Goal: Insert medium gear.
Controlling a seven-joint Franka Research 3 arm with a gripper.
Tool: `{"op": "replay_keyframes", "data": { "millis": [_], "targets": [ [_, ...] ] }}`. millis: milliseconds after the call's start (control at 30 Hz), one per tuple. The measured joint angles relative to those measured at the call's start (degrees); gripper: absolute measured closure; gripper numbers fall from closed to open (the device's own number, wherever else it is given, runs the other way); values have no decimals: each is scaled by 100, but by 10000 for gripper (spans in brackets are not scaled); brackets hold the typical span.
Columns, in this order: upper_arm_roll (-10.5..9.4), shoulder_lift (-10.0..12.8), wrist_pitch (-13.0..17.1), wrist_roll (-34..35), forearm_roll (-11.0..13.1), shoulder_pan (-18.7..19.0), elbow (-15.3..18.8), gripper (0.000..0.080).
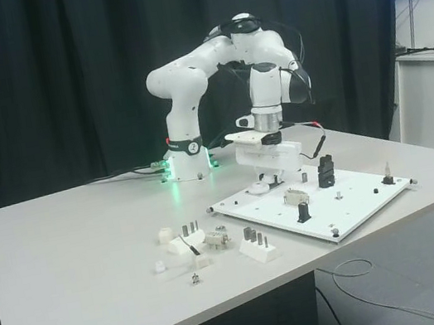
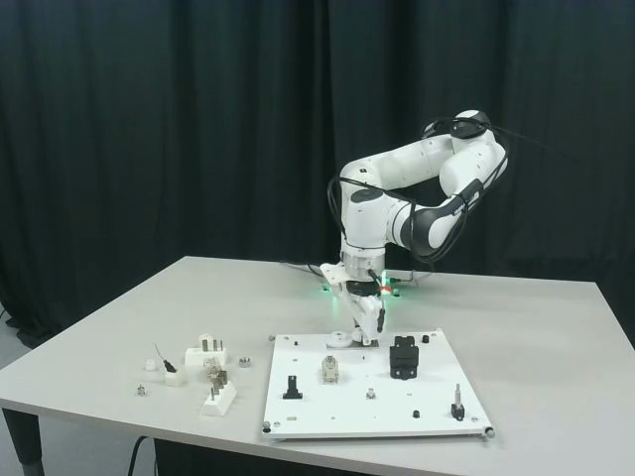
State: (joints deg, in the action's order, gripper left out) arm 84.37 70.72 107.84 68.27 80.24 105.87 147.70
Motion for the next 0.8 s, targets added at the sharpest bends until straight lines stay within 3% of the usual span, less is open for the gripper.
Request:
{"op": "replay_keyframes", "data": {
  "millis": [767, 800],
  "targets": [
    [16, 0, -2, 462, -8, 10, -12, 403],
    [30, 1, -2, 472, -16, 17, -16, 198]
  ]
}}
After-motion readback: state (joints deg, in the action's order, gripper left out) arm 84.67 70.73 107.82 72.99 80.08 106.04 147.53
